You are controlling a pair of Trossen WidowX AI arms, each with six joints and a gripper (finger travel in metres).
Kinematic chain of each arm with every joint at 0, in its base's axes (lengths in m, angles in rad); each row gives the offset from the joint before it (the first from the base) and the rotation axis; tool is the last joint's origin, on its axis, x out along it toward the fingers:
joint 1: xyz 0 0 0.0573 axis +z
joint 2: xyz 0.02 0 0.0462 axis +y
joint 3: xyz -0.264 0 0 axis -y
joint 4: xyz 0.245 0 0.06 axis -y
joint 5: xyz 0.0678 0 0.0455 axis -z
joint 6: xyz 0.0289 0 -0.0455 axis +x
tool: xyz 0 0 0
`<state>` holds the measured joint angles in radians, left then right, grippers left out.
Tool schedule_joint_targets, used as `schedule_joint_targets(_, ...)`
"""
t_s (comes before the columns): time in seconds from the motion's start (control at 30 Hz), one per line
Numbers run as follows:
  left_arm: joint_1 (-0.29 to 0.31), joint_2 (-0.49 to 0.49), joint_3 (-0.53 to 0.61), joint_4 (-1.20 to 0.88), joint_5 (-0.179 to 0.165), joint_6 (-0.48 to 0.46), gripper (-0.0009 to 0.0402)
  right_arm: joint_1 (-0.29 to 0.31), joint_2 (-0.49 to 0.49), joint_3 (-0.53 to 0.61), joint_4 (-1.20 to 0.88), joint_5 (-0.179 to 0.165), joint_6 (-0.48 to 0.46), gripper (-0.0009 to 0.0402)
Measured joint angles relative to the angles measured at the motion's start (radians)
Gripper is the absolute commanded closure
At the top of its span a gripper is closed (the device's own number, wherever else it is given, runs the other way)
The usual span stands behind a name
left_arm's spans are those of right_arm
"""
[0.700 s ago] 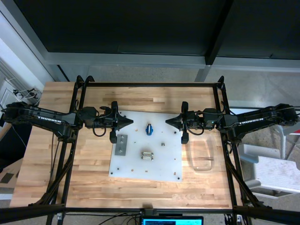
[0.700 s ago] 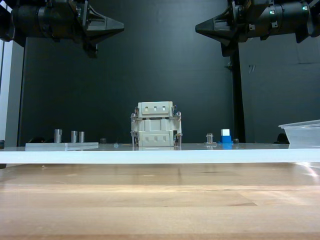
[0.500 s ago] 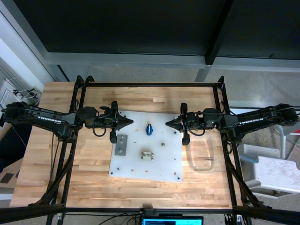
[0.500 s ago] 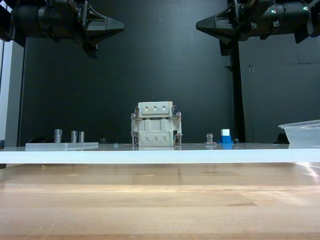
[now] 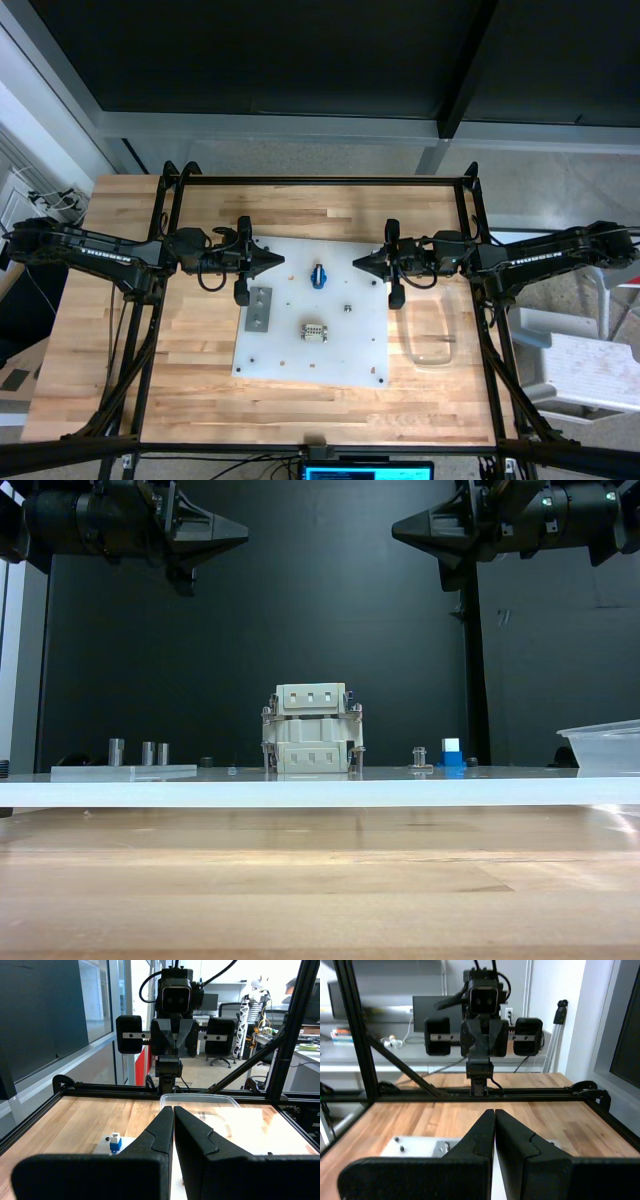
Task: Remove the HAN10-E connector and place it in the container
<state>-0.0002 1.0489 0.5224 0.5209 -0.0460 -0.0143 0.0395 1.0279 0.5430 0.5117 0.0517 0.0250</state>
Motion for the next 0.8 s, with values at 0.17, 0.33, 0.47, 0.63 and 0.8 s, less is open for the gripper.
schedule_joint_targets(0.17,0.000,0.000,0.000,0.000,0.000,0.000,0.0393,0.002,0.000,0.069,-0.069,-0.001,0.018,0.0393)
schedule_joint_targets(0.33,0.000,0.000,0.000,0.000,0.000,0.000,0.0393,0.005,0.007,0.188,-0.262,-0.002,0.023,0.0393)
schedule_joint_targets(0.47,0.000,0.000,0.000,0.000,0.000,0.000,0.0393,0.008,0.029,0.299,-0.408,-0.002,0.046,0.0393)
schedule_joint_targets(0.63,0.000,0.000,0.000,0.000,0.000,0.000,0.0393,0.013,0.092,0.466,-0.620,-0.003,0.071,0.0393)
schedule_joint_targets(0.8,0.000,0.000,0.000,0.000,0.000,0.000,0.0393,0.034,0.185,0.643,-0.821,-0.003,0.076,0.0393)
